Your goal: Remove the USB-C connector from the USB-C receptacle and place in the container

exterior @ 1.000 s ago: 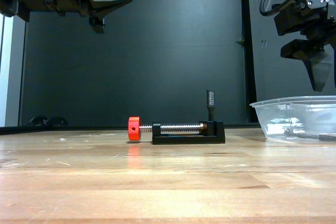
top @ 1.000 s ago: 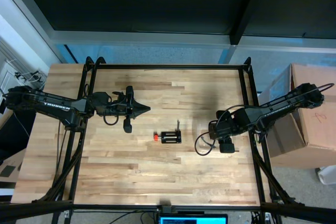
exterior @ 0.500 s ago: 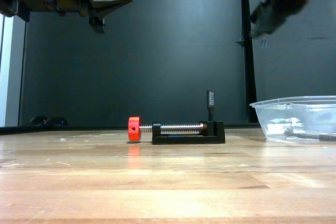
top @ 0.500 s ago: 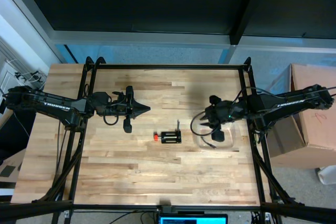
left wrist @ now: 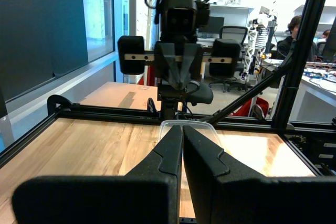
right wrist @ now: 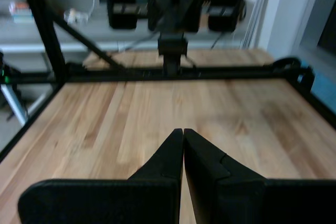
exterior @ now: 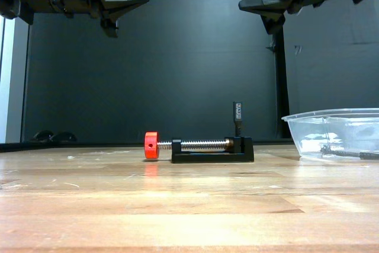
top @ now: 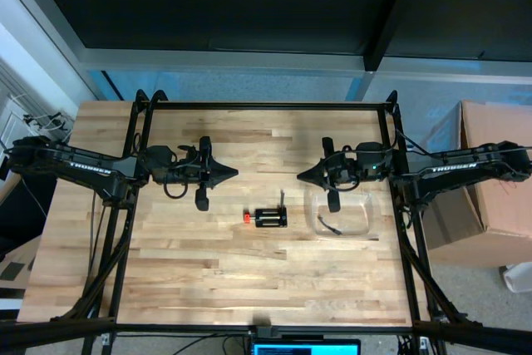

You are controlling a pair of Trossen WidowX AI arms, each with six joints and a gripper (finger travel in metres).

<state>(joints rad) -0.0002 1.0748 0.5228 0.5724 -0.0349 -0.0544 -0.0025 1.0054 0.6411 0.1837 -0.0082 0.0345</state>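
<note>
The USB-C connector (top: 331,226) is a short black cable piece lying free on the floor of the clear plastic container (top: 366,205), also low inside it (exterior: 343,153) in the low view. The black clamp with a red knob (top: 269,218) stands mid-table; a small black receptacle post (exterior: 237,112) rises from its right end with nothing plugged in. My right gripper (top: 300,177) hangs high, level and pointing left, above the container's far left side, shut and empty (right wrist: 182,129). My left gripper (top: 235,174) hovers high at the left, pointing right, shut and empty (left wrist: 182,128).
A black metal frame (top: 266,106) borders the wooden table. The two grippers face each other tip to tip above the clamp (exterior: 207,149). A cardboard box (top: 490,180) stands beyond the table's right edge.
My right gripper rose from pointing down over the container, swung level toward the left, and its jaws went from open to shut. The left arm has not moved.
</note>
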